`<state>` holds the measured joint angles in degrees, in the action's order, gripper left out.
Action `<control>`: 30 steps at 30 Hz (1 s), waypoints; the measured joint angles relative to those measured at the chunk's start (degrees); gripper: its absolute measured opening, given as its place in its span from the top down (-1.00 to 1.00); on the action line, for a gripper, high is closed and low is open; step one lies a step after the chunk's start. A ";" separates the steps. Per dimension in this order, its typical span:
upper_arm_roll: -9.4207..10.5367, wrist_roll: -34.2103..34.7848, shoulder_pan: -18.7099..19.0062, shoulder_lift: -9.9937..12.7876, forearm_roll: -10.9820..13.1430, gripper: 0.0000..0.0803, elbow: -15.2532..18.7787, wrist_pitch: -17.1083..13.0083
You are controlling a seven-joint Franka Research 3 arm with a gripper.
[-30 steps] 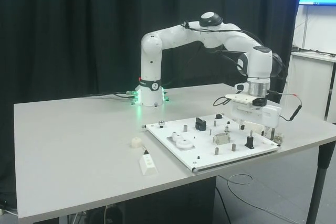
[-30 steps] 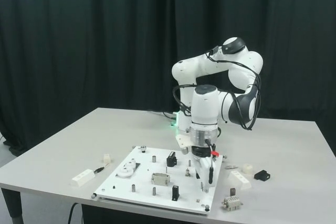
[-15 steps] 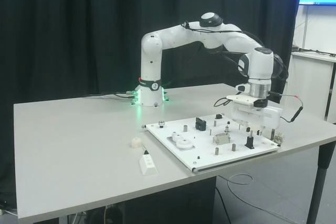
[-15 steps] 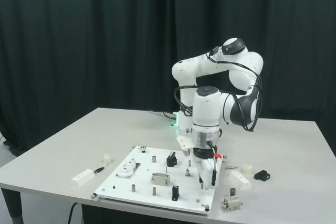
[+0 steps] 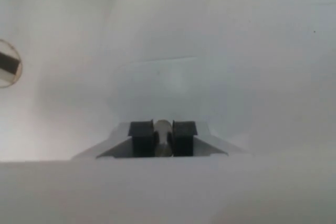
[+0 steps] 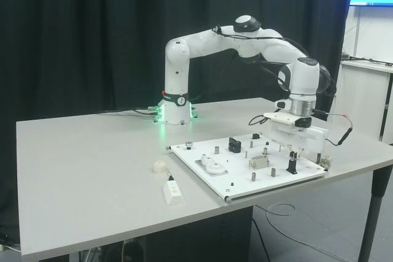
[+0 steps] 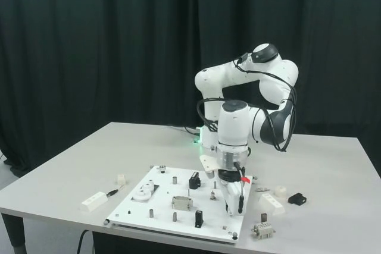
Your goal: Remove round peg 2.
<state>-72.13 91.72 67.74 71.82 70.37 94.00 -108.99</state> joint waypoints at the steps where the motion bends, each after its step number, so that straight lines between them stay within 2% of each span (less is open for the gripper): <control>1: -0.01 0.00 0.00 0.00 0.00 0.82 0.00 0.03; 14: -0.73 0.23 0.16 -0.22 -0.04 0.82 -0.04 0.79; 26: -4.42 0.32 1.40 -0.72 -0.59 0.83 -0.05 5.30; 30: -5.13 0.79 1.76 -0.82 -0.97 0.83 -0.04 5.94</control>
<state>-77.26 92.51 69.50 71.00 69.40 93.96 -103.05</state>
